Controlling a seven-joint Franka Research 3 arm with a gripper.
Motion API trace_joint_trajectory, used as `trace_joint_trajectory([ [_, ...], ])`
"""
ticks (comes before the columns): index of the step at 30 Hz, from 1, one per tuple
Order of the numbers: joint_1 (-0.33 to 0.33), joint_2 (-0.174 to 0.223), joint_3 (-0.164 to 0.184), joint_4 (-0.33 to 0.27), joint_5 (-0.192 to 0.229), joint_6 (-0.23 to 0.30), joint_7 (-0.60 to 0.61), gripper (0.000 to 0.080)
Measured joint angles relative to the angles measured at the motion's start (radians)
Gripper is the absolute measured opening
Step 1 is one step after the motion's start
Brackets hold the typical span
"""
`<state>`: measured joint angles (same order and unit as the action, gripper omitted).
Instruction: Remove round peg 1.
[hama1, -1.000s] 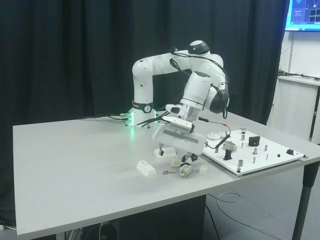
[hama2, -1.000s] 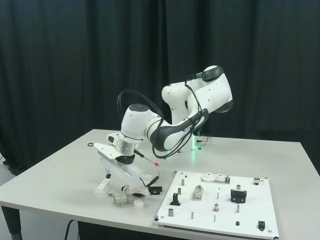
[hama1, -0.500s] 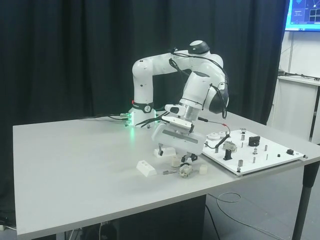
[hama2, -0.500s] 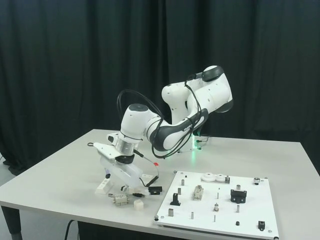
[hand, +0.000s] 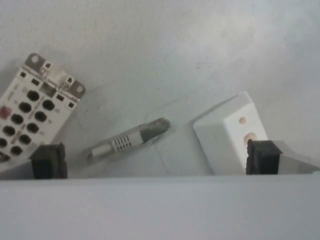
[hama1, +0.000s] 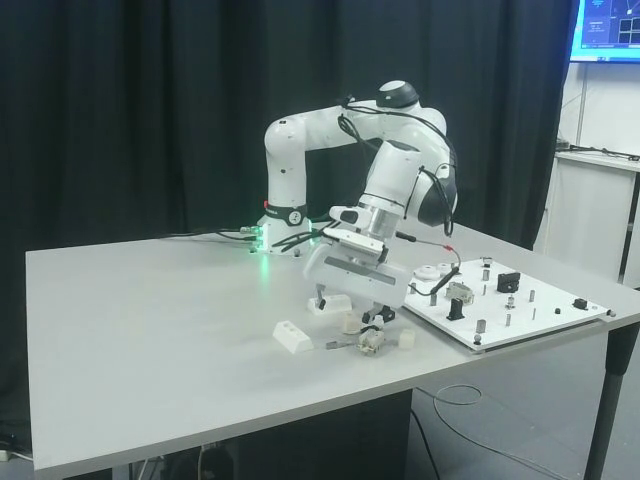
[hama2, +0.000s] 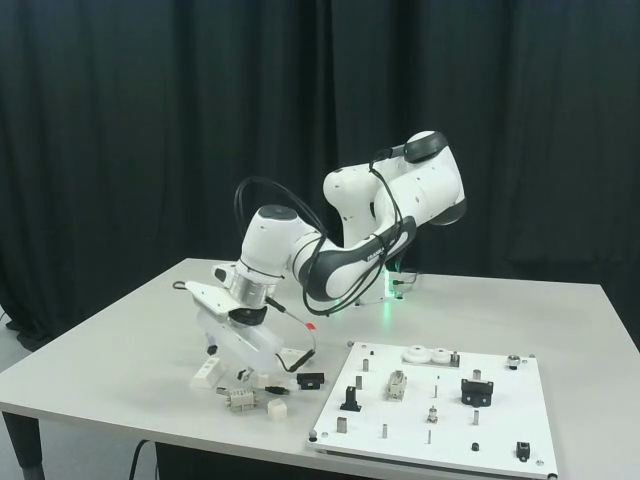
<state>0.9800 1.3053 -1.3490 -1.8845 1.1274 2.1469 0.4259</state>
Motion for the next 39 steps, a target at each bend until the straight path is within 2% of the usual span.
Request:
trace_joint_trajectory([
  [39,-0.007,0.0,-0.01,0.0,0.002,0.022,-0.022,0.08],
])
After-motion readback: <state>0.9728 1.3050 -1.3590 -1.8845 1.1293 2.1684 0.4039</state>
